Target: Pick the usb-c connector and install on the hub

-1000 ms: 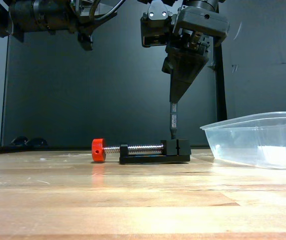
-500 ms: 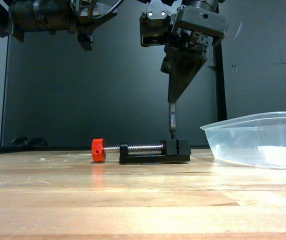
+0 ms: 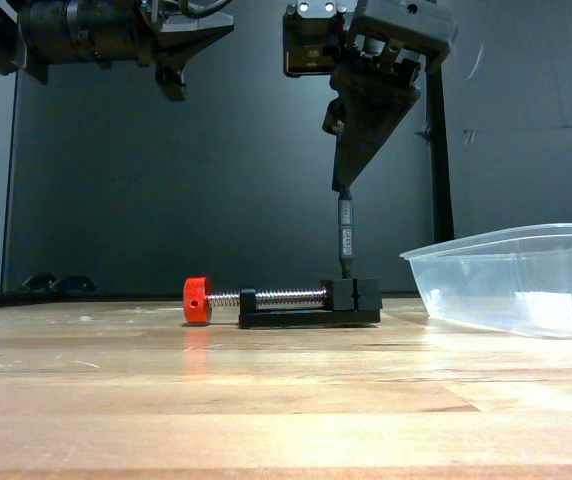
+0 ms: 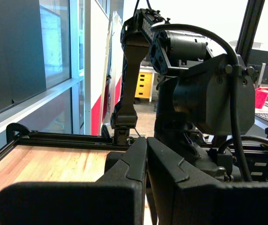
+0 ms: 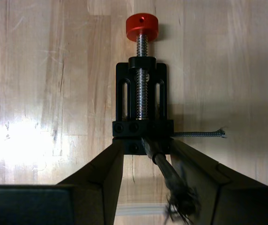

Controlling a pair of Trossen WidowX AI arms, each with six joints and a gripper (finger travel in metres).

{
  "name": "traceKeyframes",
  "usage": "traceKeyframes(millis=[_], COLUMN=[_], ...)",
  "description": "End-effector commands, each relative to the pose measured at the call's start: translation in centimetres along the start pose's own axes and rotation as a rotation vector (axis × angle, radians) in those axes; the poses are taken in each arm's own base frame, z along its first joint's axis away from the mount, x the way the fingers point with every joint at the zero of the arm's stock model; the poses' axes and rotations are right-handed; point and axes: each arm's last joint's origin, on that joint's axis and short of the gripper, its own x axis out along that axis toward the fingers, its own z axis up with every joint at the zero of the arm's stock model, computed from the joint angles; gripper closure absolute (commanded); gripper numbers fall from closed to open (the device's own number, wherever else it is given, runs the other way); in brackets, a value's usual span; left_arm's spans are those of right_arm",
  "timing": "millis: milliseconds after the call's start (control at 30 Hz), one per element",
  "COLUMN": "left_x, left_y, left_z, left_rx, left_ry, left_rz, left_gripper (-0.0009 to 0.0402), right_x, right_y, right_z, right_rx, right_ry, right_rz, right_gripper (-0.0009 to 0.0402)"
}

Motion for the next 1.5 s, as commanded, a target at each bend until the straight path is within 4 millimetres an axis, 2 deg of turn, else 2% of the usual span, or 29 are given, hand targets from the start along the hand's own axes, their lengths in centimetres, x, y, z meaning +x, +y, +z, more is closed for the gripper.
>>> traceKeyframes(millis=[33,367,733,1133,1333,1500], left_x=[0.0,0.0,0.0,0.0,0.0,0.0], left_y=[0.0,0.0,0.0,0.0,0.0,0.0], left_z=[0.0,0.0,0.0,0.0,0.0,0.0], left_rx=[0.0,0.0,0.0,0.0,0.0,0.0], left_ry=[0.0,-0.001,0.0,0.0,0.0,0.0], left_rz=[0.0,0.0,0.0,0.0,0.0,0.0], left_gripper=[0.0393,0.0393,0.0393,0.0393,0.0393,0.0393], right_x=[-0.7,-2.3,-3.2,-3.4,-5.4,-7.3], right_y=[-0.1,-0.7,-1.1,-1.2,-2.5,-3.8], right_z=[-0.2,-2.6,-4.6,-4.7,-4.9,-6.2], right_rx=[-0.008,-0.033,-0.02,-0.016,0.01,0.018], right_ry=[-0.015,-0.046,-0.09,-0.122,-0.3,-0.395], right_rz=[0.002,0.006,0.013,0.018,0.033,0.031], right_gripper=[0.0236,0.0225,0.0224,0.0224,0.0226,0.0244])
